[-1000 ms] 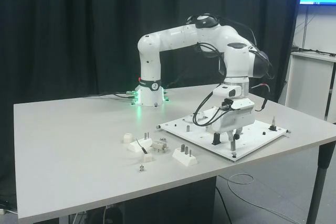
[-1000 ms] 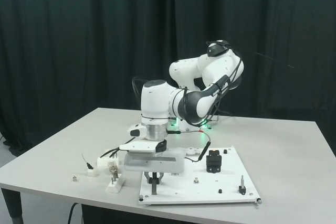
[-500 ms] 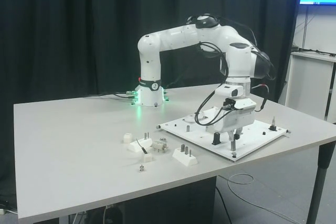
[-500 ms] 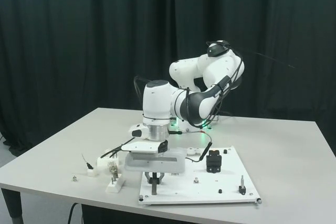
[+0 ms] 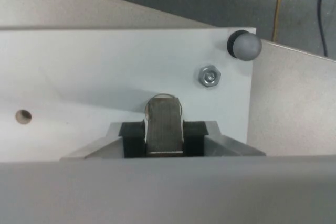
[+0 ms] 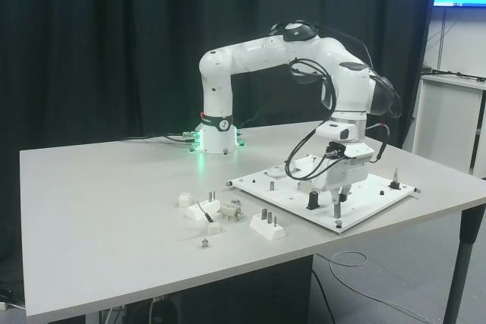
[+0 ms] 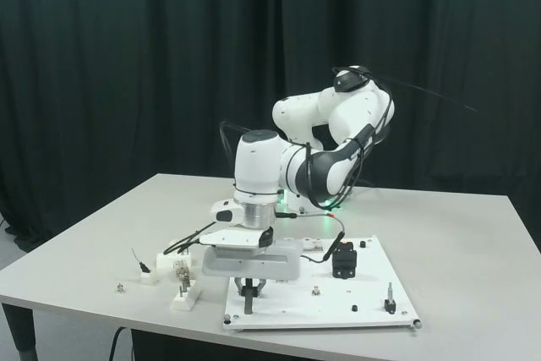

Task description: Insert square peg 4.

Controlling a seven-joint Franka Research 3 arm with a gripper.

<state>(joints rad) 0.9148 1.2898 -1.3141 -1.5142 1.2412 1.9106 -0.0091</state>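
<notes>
Standing upright on the white board, the peg remained clamped between the two black fingers, its lower end at a round hole near the board's corner bolt. Over the last second the gripper had hardly shifted, while the arm's wrist and elbow had swung sideways above it. That suggested the arm was working the peg into its seat; whether it was fully home could not be told
</notes>
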